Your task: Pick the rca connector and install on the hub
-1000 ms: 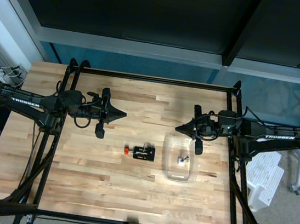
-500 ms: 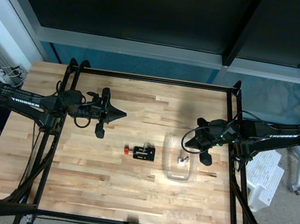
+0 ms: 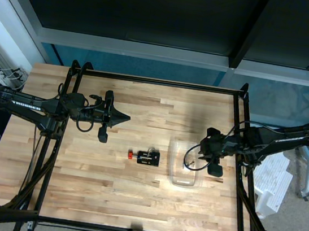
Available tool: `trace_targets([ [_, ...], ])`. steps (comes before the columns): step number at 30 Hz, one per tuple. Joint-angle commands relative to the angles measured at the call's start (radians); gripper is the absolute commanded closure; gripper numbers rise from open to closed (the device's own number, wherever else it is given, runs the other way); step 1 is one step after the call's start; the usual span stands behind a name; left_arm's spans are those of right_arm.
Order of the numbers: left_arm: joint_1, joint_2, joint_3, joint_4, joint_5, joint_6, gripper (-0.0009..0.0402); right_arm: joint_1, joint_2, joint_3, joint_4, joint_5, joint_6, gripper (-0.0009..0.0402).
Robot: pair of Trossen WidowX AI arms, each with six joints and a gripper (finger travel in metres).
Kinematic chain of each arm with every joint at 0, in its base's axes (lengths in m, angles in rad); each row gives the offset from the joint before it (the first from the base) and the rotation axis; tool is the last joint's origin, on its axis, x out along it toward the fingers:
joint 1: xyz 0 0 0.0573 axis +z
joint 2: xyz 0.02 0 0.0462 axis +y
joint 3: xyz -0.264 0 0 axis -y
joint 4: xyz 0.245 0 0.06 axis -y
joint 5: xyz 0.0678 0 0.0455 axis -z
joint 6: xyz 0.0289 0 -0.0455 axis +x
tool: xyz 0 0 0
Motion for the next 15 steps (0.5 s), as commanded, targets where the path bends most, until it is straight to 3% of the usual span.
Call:
trace_targets([
  [1, 0.0, 0.0, 0.0, 0.0, 0.0, 0.0, 0.0392, 0.002, 0.052, 0.029, -0.024, -0.001, 0.009, 0.0273],
  [4, 0.0, 0.0, 0.0, 0.0, 0.0, 0.0, 0.0392, 0.005, 0.08, 0.035, -0.023, 0.002, 0.016, 0.0249],
  [7, 0.0, 0.0, 0.0, 0.0, 0.0, 0.0, 0.0392, 0.009, 0.101, 0.034, -0.026, 0.034, 0.023, 0.0225],
  [15, 0.0, 0.0, 0.0, 0.0, 0.0, 0.0, 0.0392, 0.026, 0.119, 0.011, 0.003, 0.052, 0.023, 0.0189],
])
